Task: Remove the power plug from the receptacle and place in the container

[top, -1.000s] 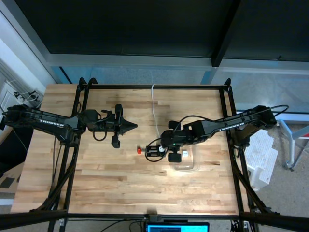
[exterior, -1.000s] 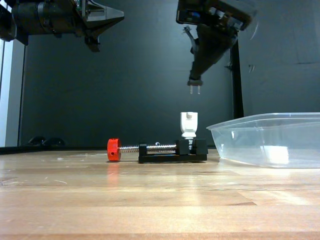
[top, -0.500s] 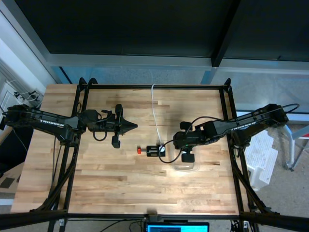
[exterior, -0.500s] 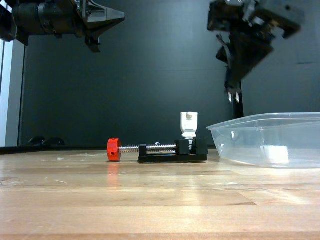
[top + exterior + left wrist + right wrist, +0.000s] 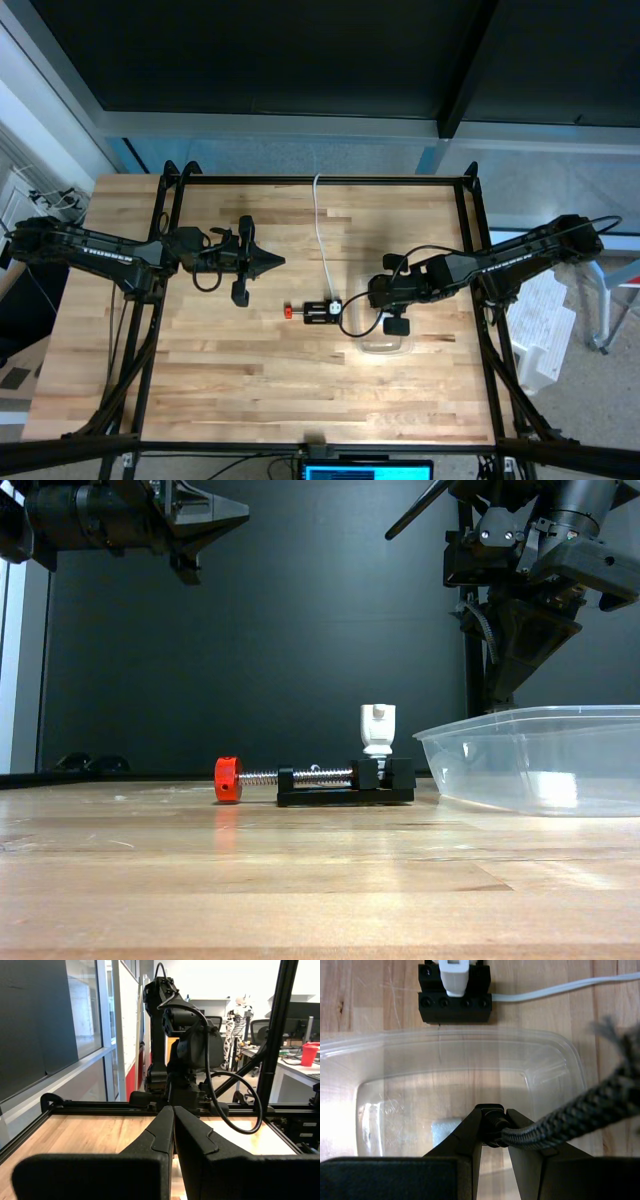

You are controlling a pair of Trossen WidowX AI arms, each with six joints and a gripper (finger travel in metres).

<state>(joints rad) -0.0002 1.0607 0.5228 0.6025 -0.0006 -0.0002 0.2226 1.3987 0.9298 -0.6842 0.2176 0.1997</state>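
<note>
Power plug point(image 5: 492, 1129): out of the receptacle point(image 5: 455, 999), pinched between the fingers point(image 5: 466, 1140) of the right gripper point(image 5: 493, 1114). The fingers are closed down to the plug's width, one on each side of its black body. Its dark braided tail point(image 5: 560, 1119) runs out sideways past one finger. The right wrist view looks straight down past the plug onto the floor of the container point(image 5: 470, 1036), so the plug sits over the tray's interior, inside the outline of the rim. Cannot tell whether it touches the floor. A small white cube point(image 5: 445, 1129) lies on the tray floor just beside one finger.

Low view: the right gripper point(image 5: 503, 685) points down, its tip at the level of the container's rim and behind it. The plug is hidden from this side.

The receptacle rests on the tabletop point(image 5: 220, 370) just beside the container, not touching it. The white socket point(image 5: 377, 728) stands upright from the black block, with the red knob point(image 5: 227, 779) at the end far from the tray. The white cord point(image 5: 322, 225) runs from the receptacle toward the far edge of the tabletop.

High view: the right gripper is over the far end of the container. The left gripper point(image 5: 268, 262) hangs in the air well apart from the receptacle, to its left and farther back. Its fingers are pressed together with nothing between them.
</note>
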